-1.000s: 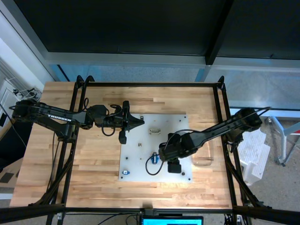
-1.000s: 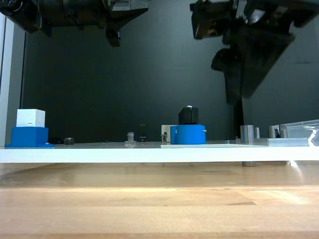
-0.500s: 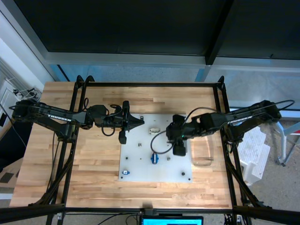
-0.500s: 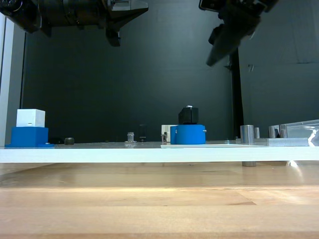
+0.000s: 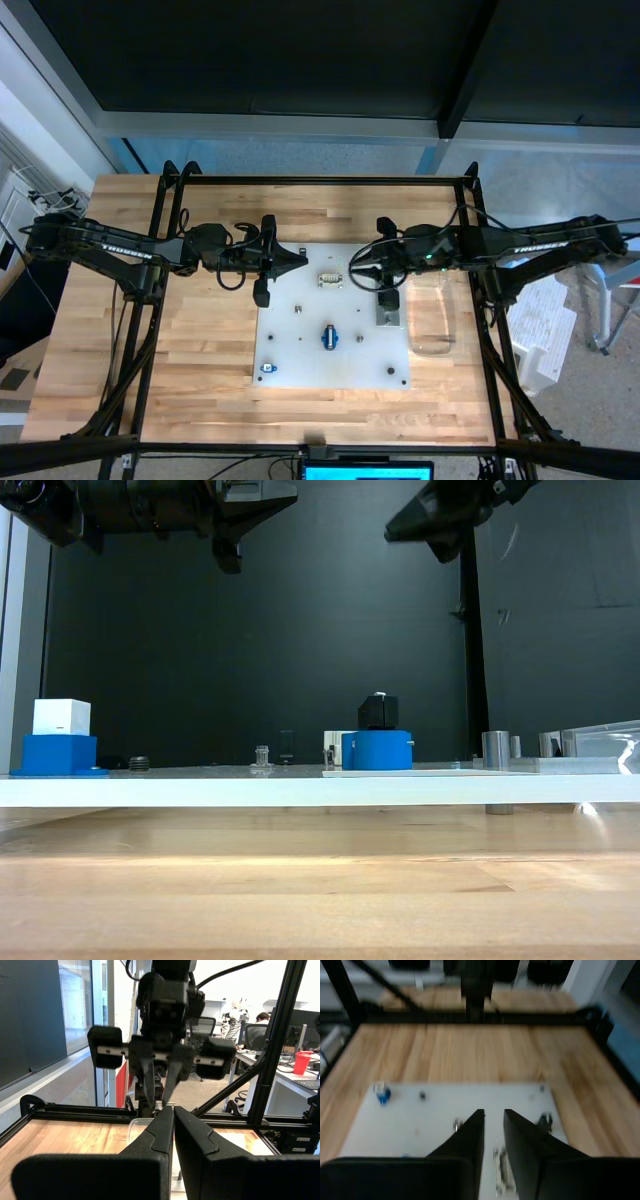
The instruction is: Pick the 16mm cylinder and install on the taskboard
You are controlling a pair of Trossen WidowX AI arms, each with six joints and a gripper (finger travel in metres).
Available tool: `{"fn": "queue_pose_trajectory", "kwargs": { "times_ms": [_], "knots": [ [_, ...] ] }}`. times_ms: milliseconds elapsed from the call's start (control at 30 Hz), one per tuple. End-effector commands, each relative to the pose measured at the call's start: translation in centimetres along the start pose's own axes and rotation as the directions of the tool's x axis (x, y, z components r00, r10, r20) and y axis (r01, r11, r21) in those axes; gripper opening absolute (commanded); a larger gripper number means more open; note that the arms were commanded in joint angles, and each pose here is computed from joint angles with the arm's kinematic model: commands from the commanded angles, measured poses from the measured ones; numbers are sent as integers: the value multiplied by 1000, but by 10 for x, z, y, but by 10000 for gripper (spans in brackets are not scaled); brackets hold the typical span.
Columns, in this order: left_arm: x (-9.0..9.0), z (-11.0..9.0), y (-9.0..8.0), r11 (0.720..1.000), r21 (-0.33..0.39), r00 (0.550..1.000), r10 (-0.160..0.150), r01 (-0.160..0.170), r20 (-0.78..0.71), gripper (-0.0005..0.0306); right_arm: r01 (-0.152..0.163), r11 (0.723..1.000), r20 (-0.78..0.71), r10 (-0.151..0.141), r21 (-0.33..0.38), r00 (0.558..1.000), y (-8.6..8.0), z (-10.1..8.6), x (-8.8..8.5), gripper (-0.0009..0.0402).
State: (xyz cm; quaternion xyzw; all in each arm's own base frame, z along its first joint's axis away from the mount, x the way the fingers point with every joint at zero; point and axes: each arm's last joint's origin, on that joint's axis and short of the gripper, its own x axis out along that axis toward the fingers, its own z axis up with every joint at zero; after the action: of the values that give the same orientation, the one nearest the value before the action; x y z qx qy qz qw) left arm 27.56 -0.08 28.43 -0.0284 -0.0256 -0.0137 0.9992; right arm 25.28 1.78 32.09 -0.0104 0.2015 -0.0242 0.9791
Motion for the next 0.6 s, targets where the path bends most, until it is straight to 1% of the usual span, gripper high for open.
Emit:
{"fn": "queue_pose_trajectory", "kwargs": {
  "times_ms": [33,167,333,367,433,467,500,533,600],
  "knots": [
    [0,0,0,1000,0,1000,0,0,0,0,0,1000,107,-1,9,994,-2,-1,-7,-3],
    [0,0,0,1000,0,1000,0,0,0,0,-3,1000,234,-3,28,972,-4,-5,-16,7],
    [0,0,0,1000,0,1000,0,0,0,0,-2,999,324,-12,42,946,-6,-14,-22,0],
    [0,0,0,1000,0,1000,0,0,0,0,-11,999,337,-3,41,941,-7,-17,-22,1],
    [0,0,0,1000,0,1000,0,0,0,0,-42,998,362,25,38,932,-11,-21,-23,-1],
    [0,0,0,1000,0,1000,0,0,0,0,-54,997,372,33,46,928,-14,-24,-23,0],
    [0,0,0,1000,0,1000,0,0,0,0,-58,997,381,32,57,924,-16,-26,-23,0],
    [0,0,0,1000,0,1000,0,0,0,0,-53,996,386,24,65,922,-18,-28,-23,0],
    [0,0,0,1000,0,1000,0,0,-1,0,-47,997,394,18,64,919,-19,-33,-24,0]
  ]
}}
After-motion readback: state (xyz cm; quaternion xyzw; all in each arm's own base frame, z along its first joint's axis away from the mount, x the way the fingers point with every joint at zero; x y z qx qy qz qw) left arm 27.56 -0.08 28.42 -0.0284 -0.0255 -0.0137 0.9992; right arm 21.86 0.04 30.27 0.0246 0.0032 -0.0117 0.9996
